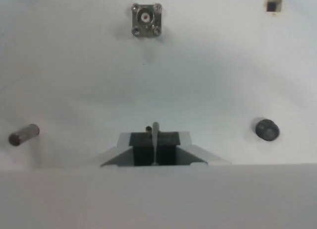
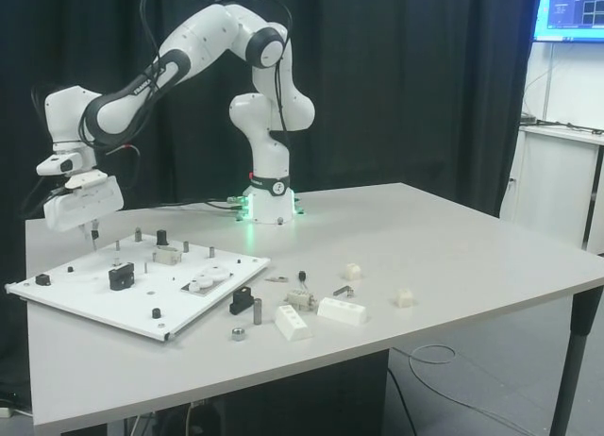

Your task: Place round peg 1.

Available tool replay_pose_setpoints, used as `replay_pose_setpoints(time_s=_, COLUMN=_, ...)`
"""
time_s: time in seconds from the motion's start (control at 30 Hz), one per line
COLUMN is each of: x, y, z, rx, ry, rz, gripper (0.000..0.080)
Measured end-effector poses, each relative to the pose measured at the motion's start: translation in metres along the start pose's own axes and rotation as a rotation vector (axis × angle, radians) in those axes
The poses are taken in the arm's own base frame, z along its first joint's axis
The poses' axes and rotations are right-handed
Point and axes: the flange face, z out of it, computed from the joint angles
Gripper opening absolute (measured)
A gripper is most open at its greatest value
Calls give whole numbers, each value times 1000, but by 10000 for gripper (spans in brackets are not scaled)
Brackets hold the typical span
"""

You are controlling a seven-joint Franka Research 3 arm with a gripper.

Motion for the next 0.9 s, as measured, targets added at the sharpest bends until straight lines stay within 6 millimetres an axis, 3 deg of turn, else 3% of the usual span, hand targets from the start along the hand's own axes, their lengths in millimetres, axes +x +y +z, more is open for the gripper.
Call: replay_pose_setpoints(time_s=0.9, x=3, y=-1, z=-9, rx=-8, ry=13, rz=12, gripper=16)
